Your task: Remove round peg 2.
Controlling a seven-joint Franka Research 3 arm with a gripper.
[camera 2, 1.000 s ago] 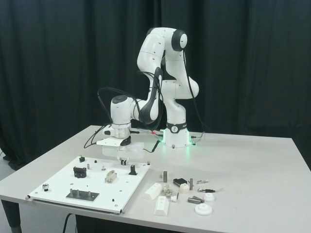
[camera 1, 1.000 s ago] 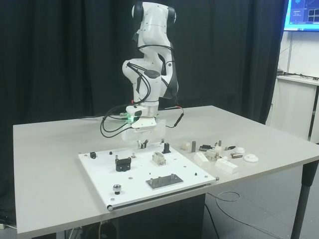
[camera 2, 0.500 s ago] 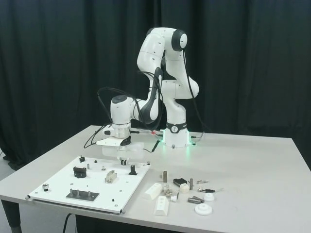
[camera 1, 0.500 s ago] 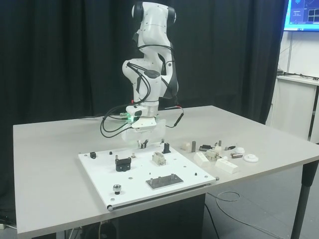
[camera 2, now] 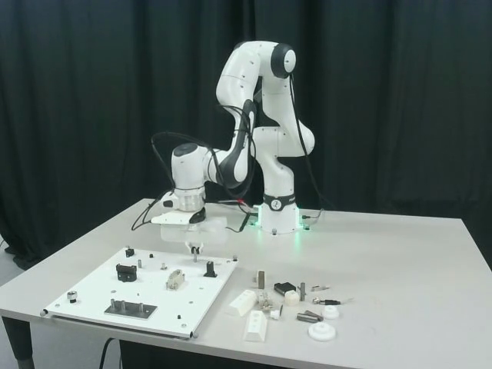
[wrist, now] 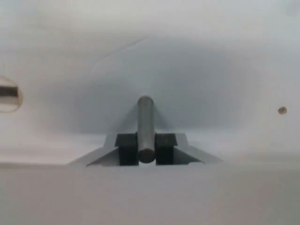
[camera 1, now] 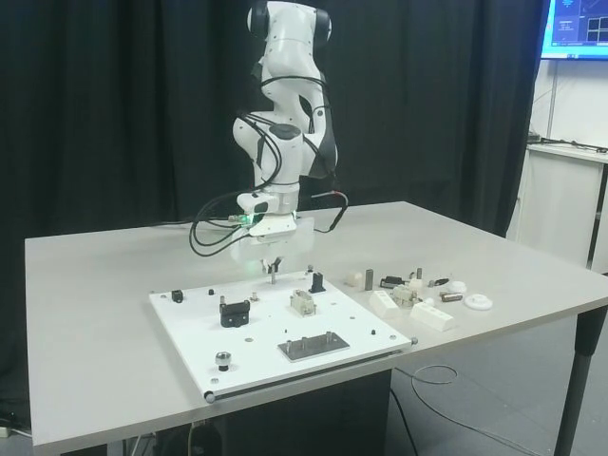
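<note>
While the gripper [wrist: 146, 149] pinches the peg [wrist: 146, 123] between its black pads [wrist: 125, 149], the peg hangs upright below them, its long axis vertical, just above the white board [camera 1: 275, 328]; board lies on a grey table [camera 1: 95, 275]; black curtains [camera 2: 100, 92] behind

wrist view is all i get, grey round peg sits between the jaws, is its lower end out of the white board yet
Observer: In the first room view the grey round metal peg hangs upright under the jaws. Its lower end seems just above the white square board; I cannot tell the gap.
Operator: anything close beside it
Observer: A small black upright block stands on the board beside it, apart from the peg.
Operator: what's past the board
Observer: Loose white and grey parts lie on the grey table, beyond the board's edge on that block's side.
</note>
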